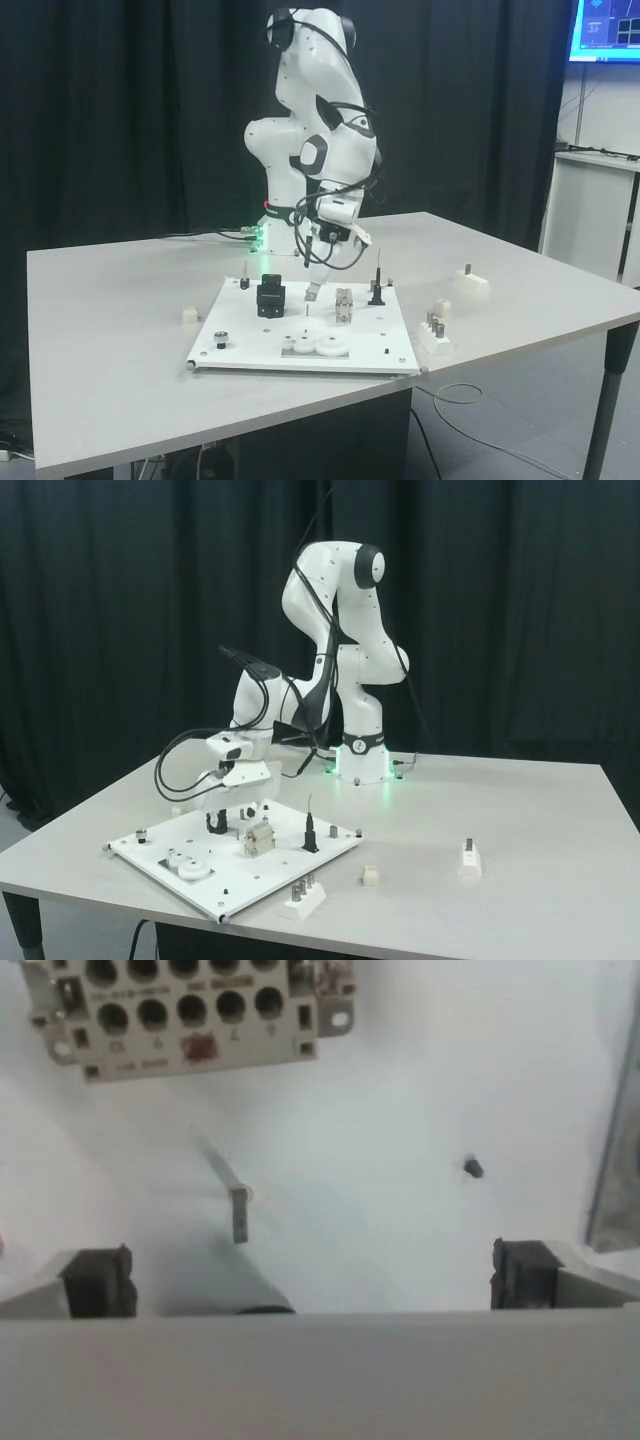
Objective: Pick round peg 1.
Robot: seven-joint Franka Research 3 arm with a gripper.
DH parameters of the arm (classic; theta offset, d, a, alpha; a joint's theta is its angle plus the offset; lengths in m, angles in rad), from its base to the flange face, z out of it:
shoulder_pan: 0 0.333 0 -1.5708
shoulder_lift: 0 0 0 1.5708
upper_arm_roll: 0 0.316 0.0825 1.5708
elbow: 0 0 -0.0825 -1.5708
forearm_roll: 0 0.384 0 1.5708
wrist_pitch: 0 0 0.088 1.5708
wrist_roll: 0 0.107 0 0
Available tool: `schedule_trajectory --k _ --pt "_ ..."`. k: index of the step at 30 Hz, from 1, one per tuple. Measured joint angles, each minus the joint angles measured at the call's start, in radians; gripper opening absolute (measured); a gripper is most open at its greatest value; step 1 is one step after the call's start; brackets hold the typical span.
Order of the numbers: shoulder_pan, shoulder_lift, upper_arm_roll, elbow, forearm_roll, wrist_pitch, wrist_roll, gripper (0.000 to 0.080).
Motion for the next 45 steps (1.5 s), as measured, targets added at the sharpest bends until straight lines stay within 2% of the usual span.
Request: schedule_trajectory --k 15,20,28,45 --pt "0.003 -0.049 0.002 0.0 0.001 -0.041 0.047 0.08" --pt "0.003 -0.053 0.002 -0.001 0.007 -0.042 0.068 0.08" --pt "0.002 -0.054 0.002 -0.001 0.043 -0.037 0.182 0.08" --pt "0.002 -0.056 0.002 0.025 0.082 -0.015 0.221 0.08"
